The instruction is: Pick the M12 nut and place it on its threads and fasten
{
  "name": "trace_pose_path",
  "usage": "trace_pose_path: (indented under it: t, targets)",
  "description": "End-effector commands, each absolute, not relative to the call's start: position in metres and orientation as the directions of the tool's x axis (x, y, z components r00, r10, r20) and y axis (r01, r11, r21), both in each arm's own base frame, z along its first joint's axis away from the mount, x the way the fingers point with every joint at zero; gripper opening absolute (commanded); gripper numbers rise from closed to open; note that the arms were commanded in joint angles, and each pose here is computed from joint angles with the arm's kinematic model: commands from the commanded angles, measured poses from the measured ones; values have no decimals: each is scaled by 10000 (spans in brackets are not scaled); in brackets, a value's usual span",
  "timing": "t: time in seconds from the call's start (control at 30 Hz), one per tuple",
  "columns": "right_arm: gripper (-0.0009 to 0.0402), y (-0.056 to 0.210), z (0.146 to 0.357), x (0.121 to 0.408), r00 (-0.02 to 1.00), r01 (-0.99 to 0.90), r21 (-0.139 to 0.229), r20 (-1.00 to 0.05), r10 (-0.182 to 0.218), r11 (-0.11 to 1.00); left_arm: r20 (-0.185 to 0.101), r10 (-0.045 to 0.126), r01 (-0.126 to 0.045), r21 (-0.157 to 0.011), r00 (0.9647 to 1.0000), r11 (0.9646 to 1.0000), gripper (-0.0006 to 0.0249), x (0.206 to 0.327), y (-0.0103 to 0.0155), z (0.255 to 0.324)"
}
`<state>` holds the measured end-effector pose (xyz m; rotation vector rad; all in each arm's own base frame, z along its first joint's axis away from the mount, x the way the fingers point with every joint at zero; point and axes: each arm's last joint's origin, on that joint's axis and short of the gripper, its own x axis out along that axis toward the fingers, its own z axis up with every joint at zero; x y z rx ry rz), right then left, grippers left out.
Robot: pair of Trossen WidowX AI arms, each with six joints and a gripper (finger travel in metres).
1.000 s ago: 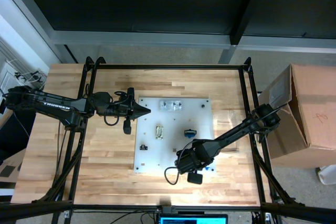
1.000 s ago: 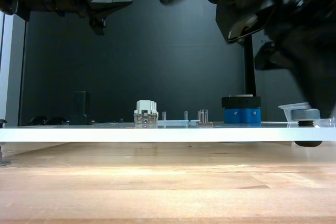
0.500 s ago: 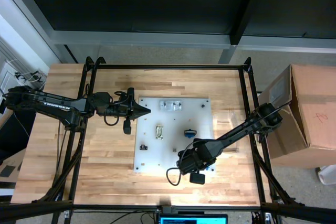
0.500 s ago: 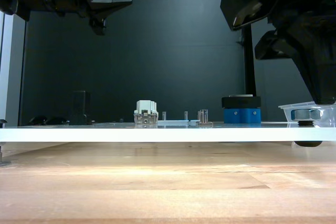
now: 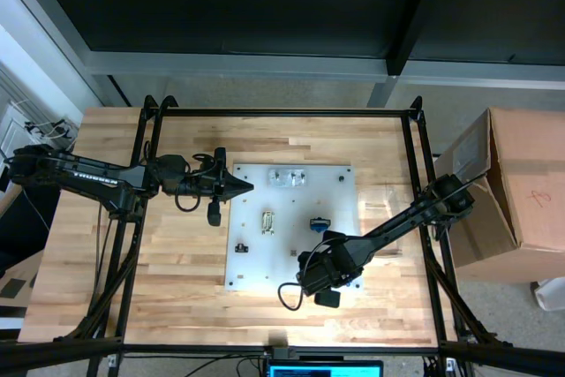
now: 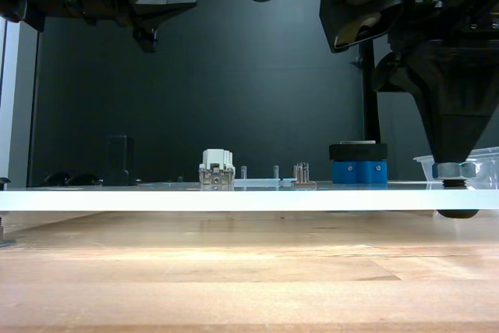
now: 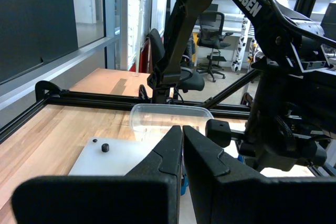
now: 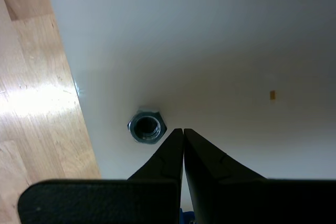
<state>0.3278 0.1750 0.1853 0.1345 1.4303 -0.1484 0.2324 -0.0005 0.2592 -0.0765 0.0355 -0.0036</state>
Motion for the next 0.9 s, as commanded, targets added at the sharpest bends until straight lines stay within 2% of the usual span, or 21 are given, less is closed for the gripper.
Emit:
trace_pose_path:
  t: [0.03,0.13,0.17,0.2,0.33,0.43,0.6,0.73,0.9]
  targets:
    - [0,1770,1843,3276,1171,1765,450,-9928,244,9833,-353,-50,22,-765,9994,9971,0,2325,-5,2593]
    - [0,1820,1847,3247,178,1513,2042,-9788,2039,9672,-357,-50,22,-765,9994,9971,0,2325,-5,2592]
    - [0,1830,1851,3242,-20,1382,2366,-9710,2391,9617,-353,-50,23,-761,9994,9971,0,2325,-4,2593]
    - [0,1833,1854,3239,-63,1322,2398,-9701,2428,9618,-349,-50,23,-761,9994,9971,0,2325,-4,2593]
    - [0,1803,1863,3241,326,1315,1654,-9862,1625,9774,-353,-46,19,-765,9994,9971,0,2325,-4,2593]
    - [0,1787,1875,3245,622,1378,1232,-9914,1155,9828,-360,-50,22,-765,9993,9971,0,2325,-4,2592]
    - [0,1757,1912,3239,855,1624,873,-9936,741,9829,-353,-46,19,-765,9994,9971,0,2325,-4,2593]
    - [0,1713,1941,3244,1261,1909,206,-9920,-37,9814,-353,-46,19,-765,9994,9971,0,2325,-4,2593]
    - [0,1711,1923,3257,1440,1942,-51,-9890,-337,9809,-357,-53,26,-761,9993,9971,0,2325,-5,2592]
